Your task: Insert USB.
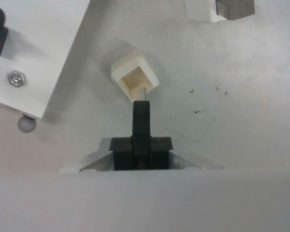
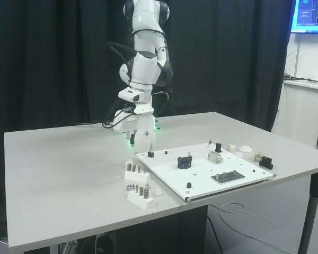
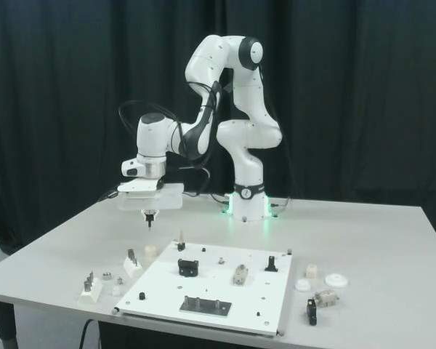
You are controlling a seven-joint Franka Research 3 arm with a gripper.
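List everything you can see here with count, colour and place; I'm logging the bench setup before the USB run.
Table: one, grey, under everything.
Board: one, white, near the table's front edge, carrying small black and grey fittings.
Open block: one, white, on the table beside the board, below the gripper.
Part holders: two, white, holding small grey pins, next to the board.
Loose parts: several, white and black, on the table on the board's other side.
USB plug: one, black, in the gripper.
Curtain: black, behind.
Arm: one, white.
Gripper: one, black fingers.

White arm (image 2: 143, 58) over grey table (image 2: 63, 159) — tool (image 2: 133, 138) above white board (image 2: 204, 169).
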